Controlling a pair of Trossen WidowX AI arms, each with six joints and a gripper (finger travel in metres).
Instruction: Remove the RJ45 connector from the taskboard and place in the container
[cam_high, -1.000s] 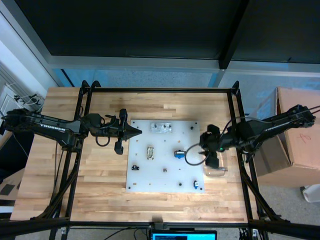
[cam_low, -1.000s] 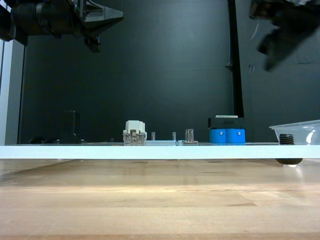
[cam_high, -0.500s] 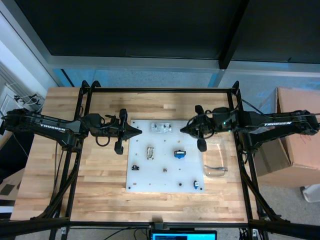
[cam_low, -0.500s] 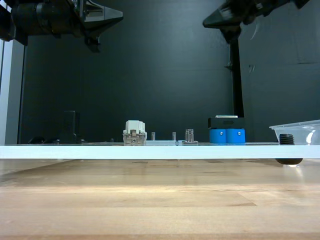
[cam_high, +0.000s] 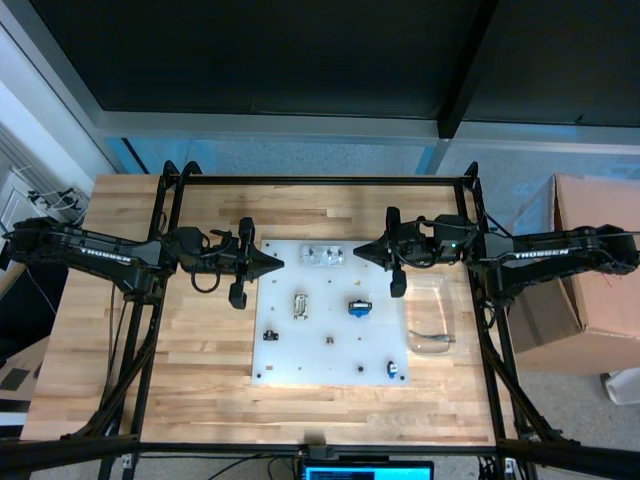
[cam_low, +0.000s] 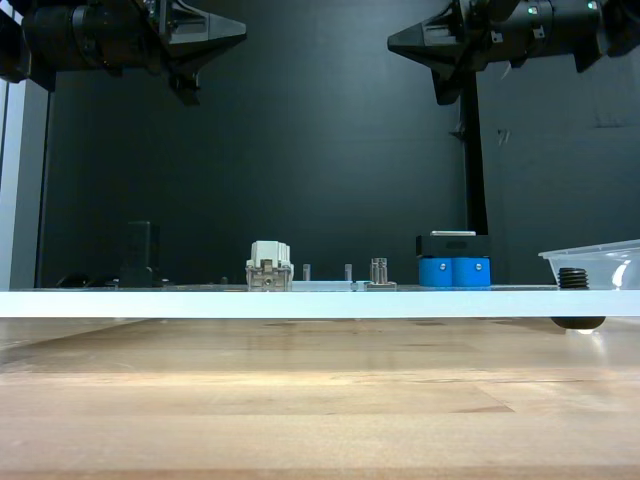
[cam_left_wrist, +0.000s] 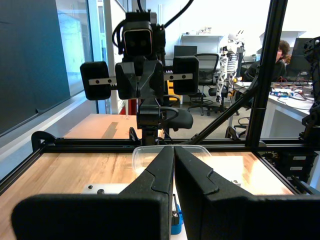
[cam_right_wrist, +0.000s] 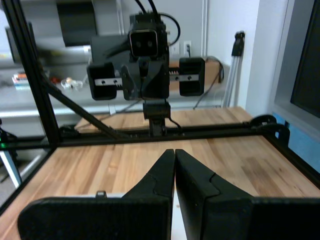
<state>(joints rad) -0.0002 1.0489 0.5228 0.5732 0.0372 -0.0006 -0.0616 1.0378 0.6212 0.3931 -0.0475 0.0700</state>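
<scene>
The white taskboard (cam_high: 283, 345) lies mid-table. A clear container (cam_high: 444, 300) stands just off its right edge, also seen in the low view (cam_low: 600, 256). A small pale piece (cam_high: 433, 340) lies free in the container's near end; it looks like the RJ45 connector, clear of the board. My left gripper (cam_high: 276, 263) hovers high over the board's far left edge, shut and empty (cam_left_wrist: 174, 150). My right gripper (cam_high: 360, 250) hovers high over the board's far right part, pointing left, shut with nothing in it (cam_right_wrist: 174, 152).
On the board stand a white connector block (cam_high: 300, 305), a blue part (cam_high: 358, 308), a second blue part (cam_high: 392, 372) and a clear piece (cam_high: 325, 257). A black frame (cam_high: 320, 181) rings the table. A cardboard box (cam_high: 600, 270) stands off the right side.
My right arm swung away from above the container, up and to the far left, and now points across the board's far edge. The left arm has not moved.
</scene>
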